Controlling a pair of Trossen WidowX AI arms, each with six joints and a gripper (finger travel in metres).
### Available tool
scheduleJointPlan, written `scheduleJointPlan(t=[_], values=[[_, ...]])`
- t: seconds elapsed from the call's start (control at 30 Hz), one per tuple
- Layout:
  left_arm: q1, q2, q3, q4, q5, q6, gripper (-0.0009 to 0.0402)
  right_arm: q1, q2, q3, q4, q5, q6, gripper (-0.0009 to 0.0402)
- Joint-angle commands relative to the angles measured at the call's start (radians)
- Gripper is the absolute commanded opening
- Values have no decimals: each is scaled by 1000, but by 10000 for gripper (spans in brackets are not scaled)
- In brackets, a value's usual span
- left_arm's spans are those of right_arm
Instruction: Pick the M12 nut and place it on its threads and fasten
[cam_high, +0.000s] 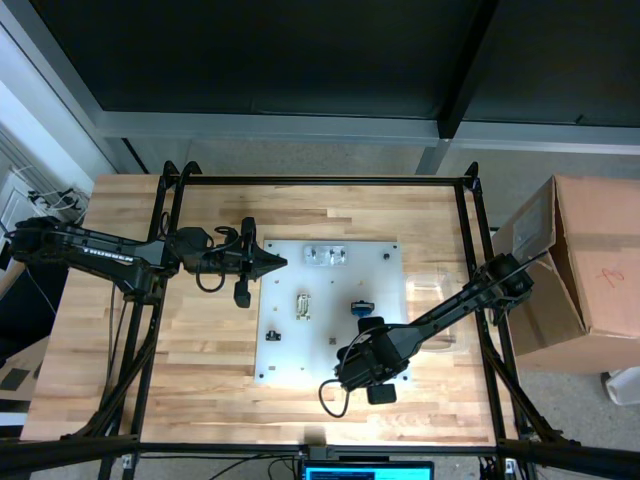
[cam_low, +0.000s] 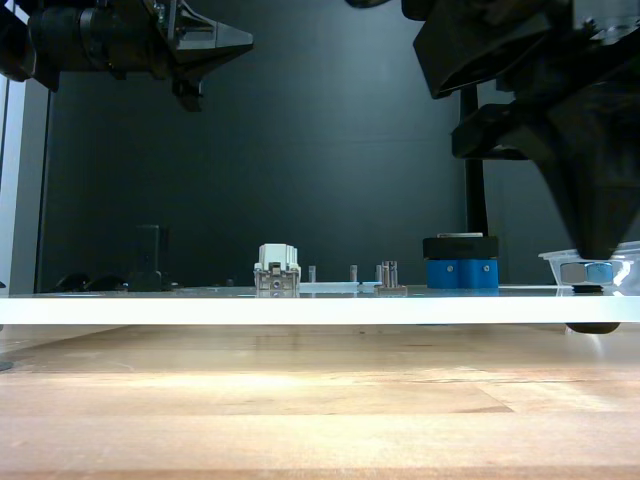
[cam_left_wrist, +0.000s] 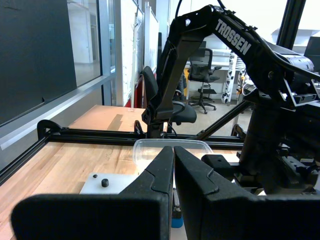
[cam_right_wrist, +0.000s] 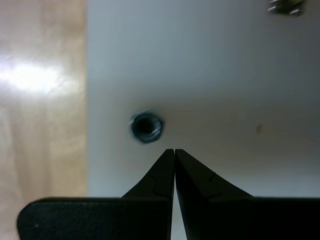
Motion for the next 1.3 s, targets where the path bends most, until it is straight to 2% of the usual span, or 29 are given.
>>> scheduleJointPlan(t=[0.03,0.27,0.33,0.4,0.47,0.5,0.53,0.6,0.63,0.73,0.8,0.87,1.3], values=[[0,0,0,0,0,0,0,0,3,0,24,5,-2,0],[0,0,0,0,0,0,0,2,5,0,41,5,-2,0],[0,0,0,0,0,0,0,2,5,0,40,-11,-3,0],[0,0,0,0,0,0,0,3,5,-2,43,-84,-22,0],[0,0,0,0,0,0,0,3,5,-7,49,-220,-67,0],[0,0,0,0,0,0,0,3,5,-7,47,-267,-80,0],[0,0,0,0,0,0,0,4,5,-7,44,-289,-82,0],[0,0,0,0,0,0,0,4,4,-6,39,-275,-78,0],[0,0,0,0,0,0,0,4,3,-6,36,-244,-74,0],[0,0,0,0,0,0,0,4,3,-6,24,-89,-35,0],[0,0,0,0,0,0,0,4,3,-6,19,-22,-19,0],[0,0,0,0,0,0,0,4,3,-6,19,-3,-20,0],[0,0,0,0,0,0,0,5,5,-30,76,6,-28,0]])
